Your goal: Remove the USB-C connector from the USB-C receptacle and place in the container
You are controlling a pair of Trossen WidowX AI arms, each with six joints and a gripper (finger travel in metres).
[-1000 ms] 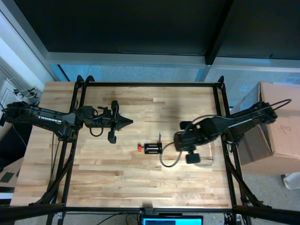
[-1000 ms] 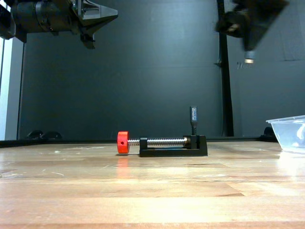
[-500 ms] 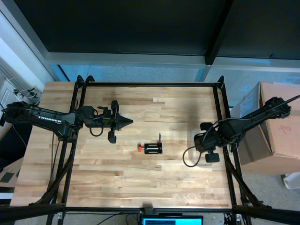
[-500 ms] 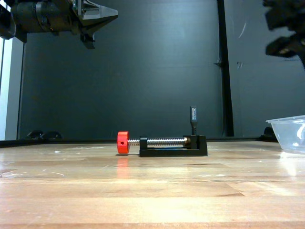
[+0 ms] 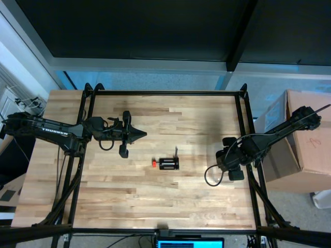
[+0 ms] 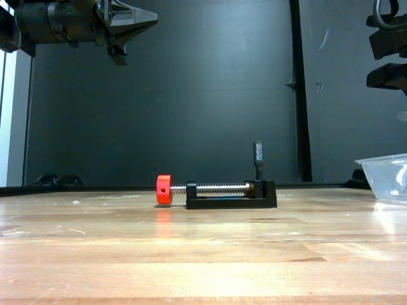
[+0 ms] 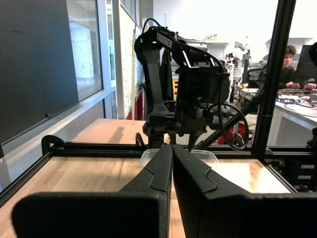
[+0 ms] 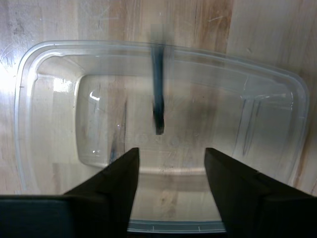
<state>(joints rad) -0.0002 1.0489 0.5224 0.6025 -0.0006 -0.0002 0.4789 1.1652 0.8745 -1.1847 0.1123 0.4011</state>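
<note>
USB-C connector below right gripper, over container; left gripper aloft.

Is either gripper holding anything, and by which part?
Nothing held: right gripper open above container, connector free beneath it; left gripper shut, empty, high at left.

Smeared to a streak beyond right gripper: connector, over container; lying or falling, cannot tell. Cropped in low view: right gripper, container, arm behind left gripper.
</note>
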